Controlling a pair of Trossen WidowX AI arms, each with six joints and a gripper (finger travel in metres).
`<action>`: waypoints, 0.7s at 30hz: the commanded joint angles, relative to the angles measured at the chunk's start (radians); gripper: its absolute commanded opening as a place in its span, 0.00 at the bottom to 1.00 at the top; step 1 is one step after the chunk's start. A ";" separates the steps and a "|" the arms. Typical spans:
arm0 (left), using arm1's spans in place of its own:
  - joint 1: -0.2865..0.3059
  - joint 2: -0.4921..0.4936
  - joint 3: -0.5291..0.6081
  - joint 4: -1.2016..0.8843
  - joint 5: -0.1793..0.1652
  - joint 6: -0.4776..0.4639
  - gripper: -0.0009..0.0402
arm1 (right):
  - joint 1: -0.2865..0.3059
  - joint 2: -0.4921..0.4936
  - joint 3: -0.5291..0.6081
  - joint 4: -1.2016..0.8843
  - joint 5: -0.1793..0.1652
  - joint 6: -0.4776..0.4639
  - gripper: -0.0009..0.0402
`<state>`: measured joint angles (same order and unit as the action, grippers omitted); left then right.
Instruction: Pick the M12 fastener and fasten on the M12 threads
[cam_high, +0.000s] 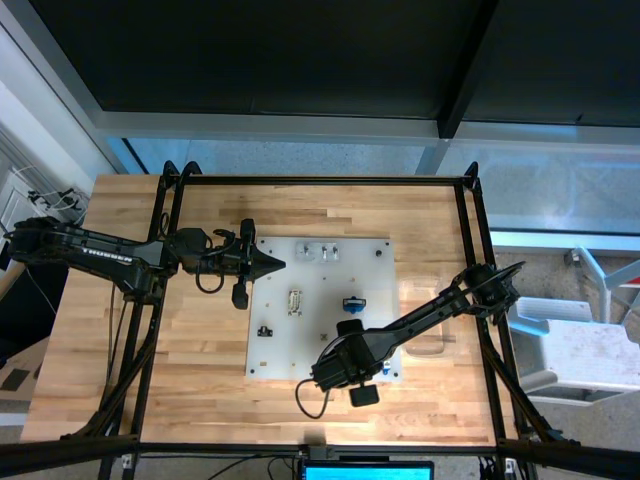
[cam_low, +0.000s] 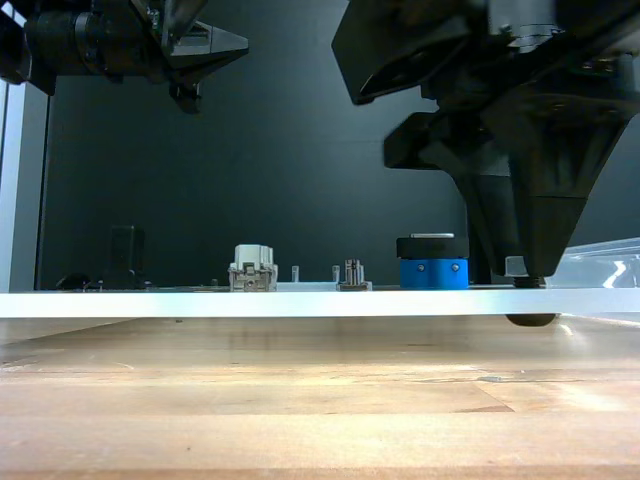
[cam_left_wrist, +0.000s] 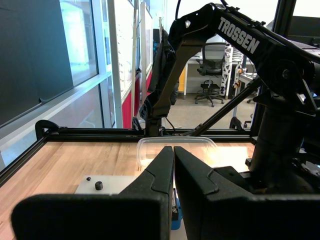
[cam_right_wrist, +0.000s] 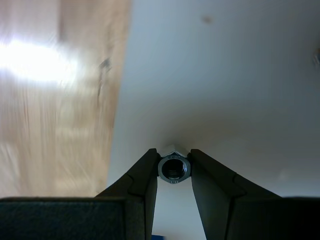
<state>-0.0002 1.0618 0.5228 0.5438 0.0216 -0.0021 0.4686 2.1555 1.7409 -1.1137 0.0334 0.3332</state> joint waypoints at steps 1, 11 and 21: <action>0.000 0.000 0.000 0.000 0.000 0.000 0.02 | 0.000 0.000 0.000 0.002 0.000 0.240 0.09; 0.000 0.000 0.000 0.000 0.000 0.000 0.02 | 0.000 0.000 0.000 0.010 0.000 0.948 0.09; 0.000 0.000 0.000 0.000 0.000 0.000 0.02 | 0.000 0.000 0.000 0.011 0.000 1.383 0.09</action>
<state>-0.0002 1.0618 0.5224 0.5438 0.0219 -0.0021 0.4686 2.1555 1.7409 -1.1011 0.0330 1.6840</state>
